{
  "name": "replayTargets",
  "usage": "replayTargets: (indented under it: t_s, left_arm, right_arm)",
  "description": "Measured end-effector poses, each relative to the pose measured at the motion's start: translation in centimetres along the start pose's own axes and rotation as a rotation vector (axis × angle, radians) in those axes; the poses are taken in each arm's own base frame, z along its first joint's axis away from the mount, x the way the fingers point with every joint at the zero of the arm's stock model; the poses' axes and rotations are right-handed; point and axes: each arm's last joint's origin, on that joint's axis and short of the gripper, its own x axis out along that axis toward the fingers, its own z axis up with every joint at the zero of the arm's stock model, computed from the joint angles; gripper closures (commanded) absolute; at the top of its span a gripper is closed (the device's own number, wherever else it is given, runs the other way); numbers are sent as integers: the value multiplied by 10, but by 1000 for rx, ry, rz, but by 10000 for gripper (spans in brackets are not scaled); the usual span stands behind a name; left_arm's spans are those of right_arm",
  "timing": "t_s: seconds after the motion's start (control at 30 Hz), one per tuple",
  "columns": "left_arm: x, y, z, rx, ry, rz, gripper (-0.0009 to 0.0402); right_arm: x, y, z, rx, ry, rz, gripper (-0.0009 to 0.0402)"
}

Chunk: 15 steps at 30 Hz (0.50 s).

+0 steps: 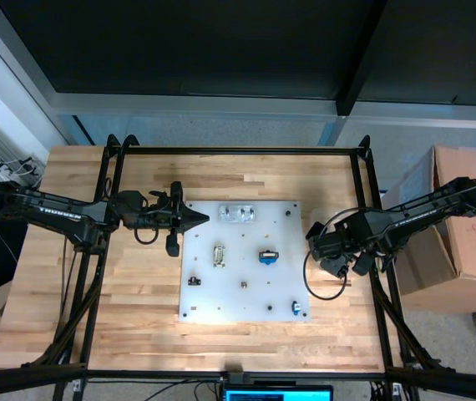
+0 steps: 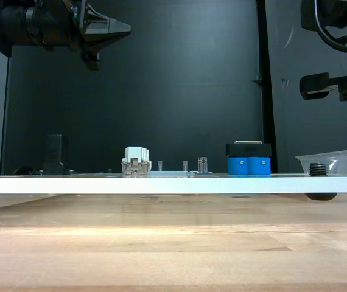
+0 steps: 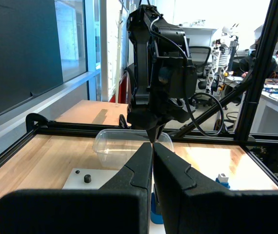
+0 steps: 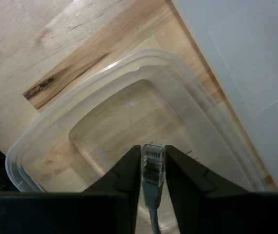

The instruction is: Remove the RJ45 connector from the taskboard and place in the container

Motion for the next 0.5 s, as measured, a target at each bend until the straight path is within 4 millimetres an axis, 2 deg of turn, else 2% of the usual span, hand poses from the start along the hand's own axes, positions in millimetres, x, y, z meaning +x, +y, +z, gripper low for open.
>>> replayTargets:
  t_s: [0.23, 0.33, 0.5]
  left_arm:
    - [0, 0, 0, 0, 0, 0, 393]
    - [0, 0, 0, 0, 0, 0, 393]
    - [0, 0, 0, 0, 0, 0, 393]
  right_arm:
    - [-1, -1, -1, 13, 12, -32, 221]
    - [-2, -1, -1, 38, 7, -40, 220]
    - [-7, -9, 0, 209, -45, -97, 244]
